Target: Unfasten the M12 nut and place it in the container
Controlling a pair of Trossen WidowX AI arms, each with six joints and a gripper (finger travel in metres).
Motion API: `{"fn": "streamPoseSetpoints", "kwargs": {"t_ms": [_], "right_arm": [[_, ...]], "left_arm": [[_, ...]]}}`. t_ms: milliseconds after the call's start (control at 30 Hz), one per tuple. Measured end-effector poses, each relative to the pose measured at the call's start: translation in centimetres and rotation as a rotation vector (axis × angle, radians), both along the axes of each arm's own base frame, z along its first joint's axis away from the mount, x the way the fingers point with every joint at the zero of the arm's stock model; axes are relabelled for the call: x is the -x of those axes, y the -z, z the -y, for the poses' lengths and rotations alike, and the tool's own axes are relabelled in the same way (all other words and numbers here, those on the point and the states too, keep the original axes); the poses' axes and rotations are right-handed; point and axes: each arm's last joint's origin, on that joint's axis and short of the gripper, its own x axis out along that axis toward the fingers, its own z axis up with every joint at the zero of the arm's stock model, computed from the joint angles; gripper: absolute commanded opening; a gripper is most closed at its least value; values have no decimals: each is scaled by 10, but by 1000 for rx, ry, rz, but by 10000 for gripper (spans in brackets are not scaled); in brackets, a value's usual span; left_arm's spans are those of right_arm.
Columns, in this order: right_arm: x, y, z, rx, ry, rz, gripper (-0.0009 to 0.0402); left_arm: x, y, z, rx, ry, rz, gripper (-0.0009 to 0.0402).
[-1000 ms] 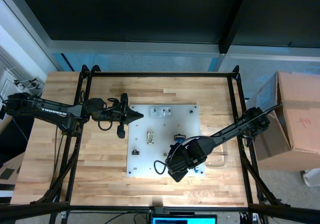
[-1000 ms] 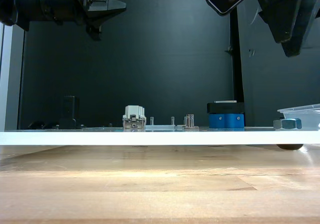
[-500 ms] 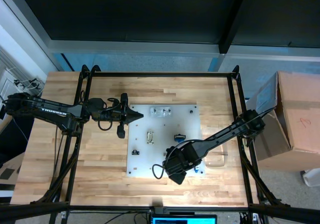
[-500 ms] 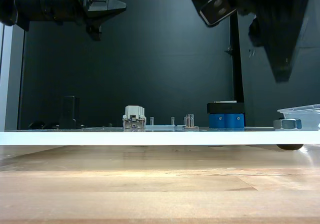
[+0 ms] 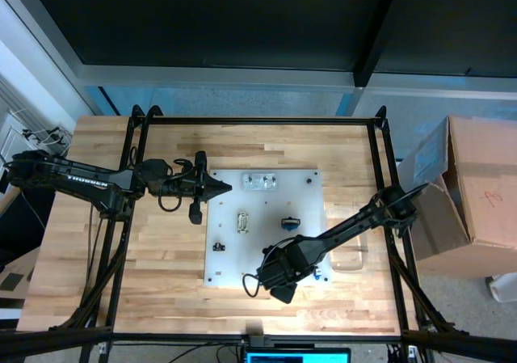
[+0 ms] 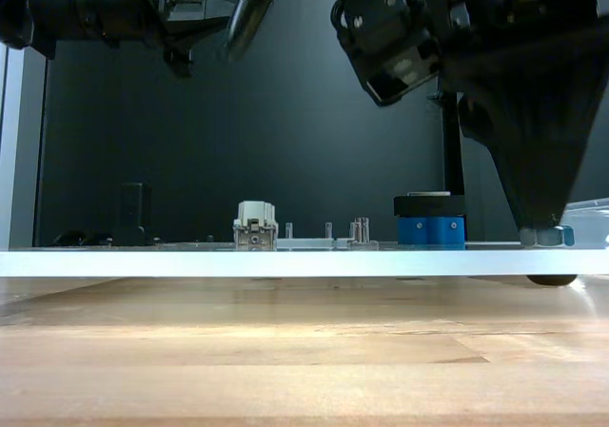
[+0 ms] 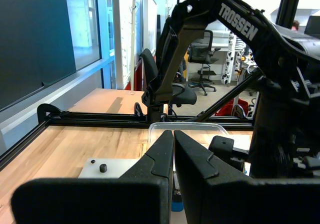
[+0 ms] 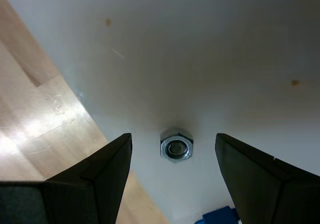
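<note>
The small silver hexagonal M12 nut (image 8: 176, 145) sits on its stud, low against the flat white task board (image 5: 234, 270) near the board's near right edge, with no ribs of the stud showing beneath it. The right arm's black gripper (image 8: 173, 138) points straight down at it, its two fingers (image 8: 102, 176) spread wide apart with the nut between them, one finger to each side and neither touching it; the pincer is released and grasps nothing. In the low view the tips hang just above the nut, partly covering it, and the clear plastic container (image 5: 358, 259) shows behind them at the right. From above, that container lies on the light wooden table (image 5: 161, 282) just off the board's right edge, under the slanting right arm, and the nut is not in it. The left arm's black gripper (image 5: 224, 187) hovers high over the board's far left edge, pointing to the right, well apart from the nut; its two fingers (image 7: 160, 156) are pressed flat together with nothing between them. On the board stand a blue block with a black top (image 6: 430, 221) toward the right and a small pale grey connector (image 6: 255, 227) near the middle. A brown cardboard box (image 5: 477, 193) stands beyond the table's right side.
</note>
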Motion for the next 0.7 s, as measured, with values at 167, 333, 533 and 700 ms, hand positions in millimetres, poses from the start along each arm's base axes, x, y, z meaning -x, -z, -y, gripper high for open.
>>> {"fn": "streamPoseSetpoints", "kwargs": {"t_ms": [167, 333, 533, 700], "right_arm": [[0, 5, -1, 7, -13, -8, 206], [0, 5, -1, 13, -17, -8, 152], [0, 6, -1, 14, -20, -10, 92], [0, 6, -1, 14, -58, -11, 48]], "left_arm": [[0, 0, 0, 0, 0, 0, 0], [0, 0, 0, 0, 0, 0, 0], [0, 0, 0, 0, 0, 1, 0], [0, 0, 0, 0, 0, 0, 0]]}}
